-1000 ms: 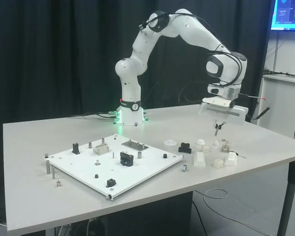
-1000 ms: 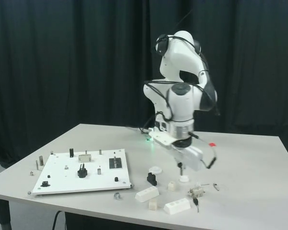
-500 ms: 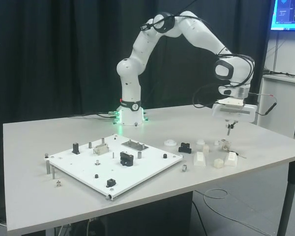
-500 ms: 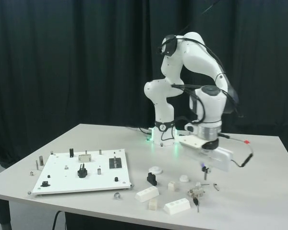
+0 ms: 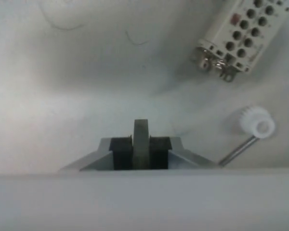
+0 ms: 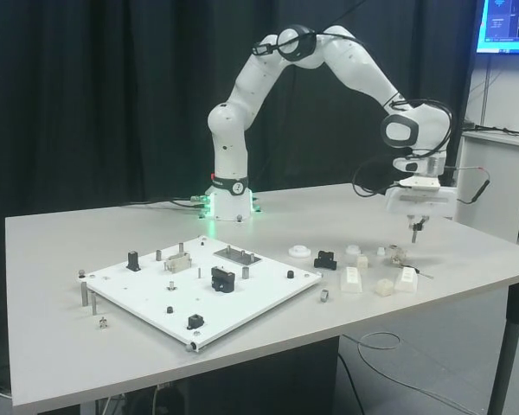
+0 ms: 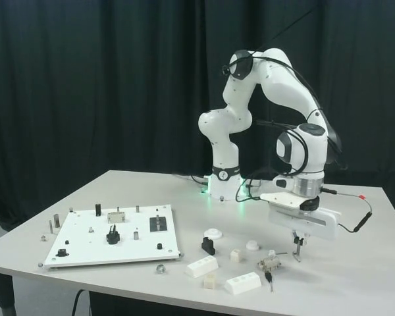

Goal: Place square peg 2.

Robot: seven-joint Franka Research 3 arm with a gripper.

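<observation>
Black curtains back the grey desk. A white board lies at 9 o'clock of the white arm's end effector, which pinches a grey square peg above a pin connector and small gear.

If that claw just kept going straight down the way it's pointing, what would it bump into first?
Most likely bare grey table. The gripper holds a small peg pointing down; the connector and gear seem off to one side.
</observation>
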